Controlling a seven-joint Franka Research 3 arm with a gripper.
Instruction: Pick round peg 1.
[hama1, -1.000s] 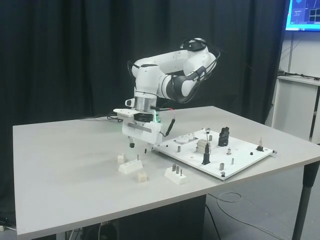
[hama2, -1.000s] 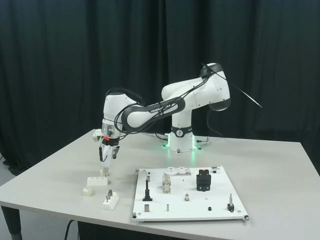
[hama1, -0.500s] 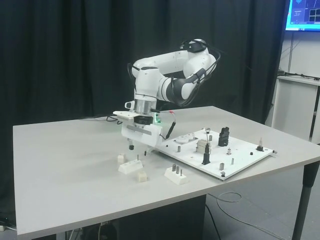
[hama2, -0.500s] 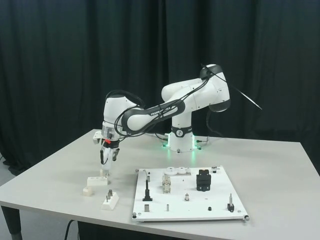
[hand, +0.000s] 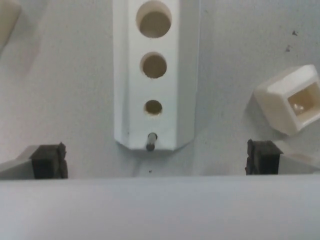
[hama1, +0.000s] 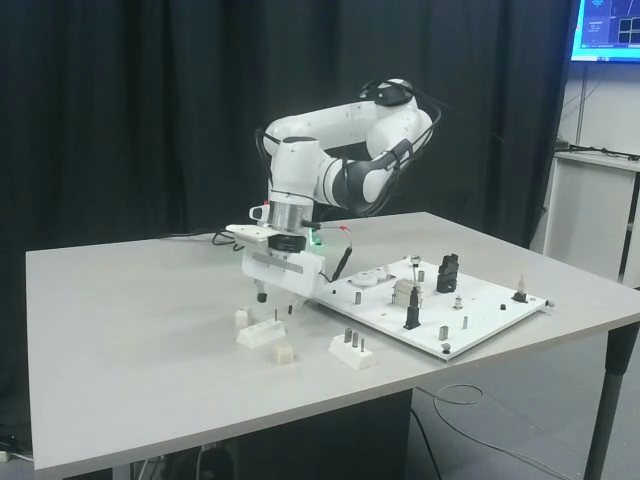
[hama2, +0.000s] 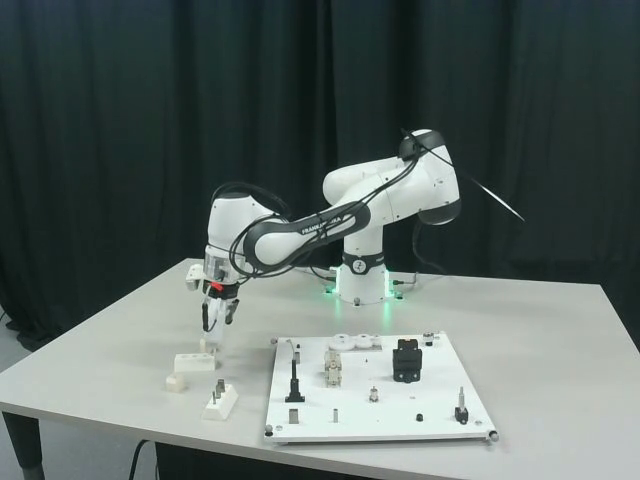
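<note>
End effector (hand: 155, 159) spread wide, empty, above holder (hand: 156, 75) on bench (hama1: 130, 300). Peg (hand: 151, 141) stands in holder's end hole, between the fingers (hand: 49, 161). Risk: off-centre descent; one finger could strike the holder or tip the thin peg.

Table (hama1: 130, 330): grey, matt, smooth top with a few small dark specks.
Peg holder (hand: 156, 75): white, plastic-looking block, smooth with a slight sheen, holes cleanly cut.
Round peg 1 (hand: 151, 141): thin pin, grey, looks like metal.
Hollow block (hand: 292, 100): pale plastic, matt, smooth.
Fingertips (hand: 49, 161): black pads, ribbed, rubbery look.
Arm (hama2: 340, 215): white shell, glossy.
Curtain (hama2: 150, 120): black cloth, matt, hanging in folds.
Board (hama2: 380, 425): white, smooth, flat.
</note>
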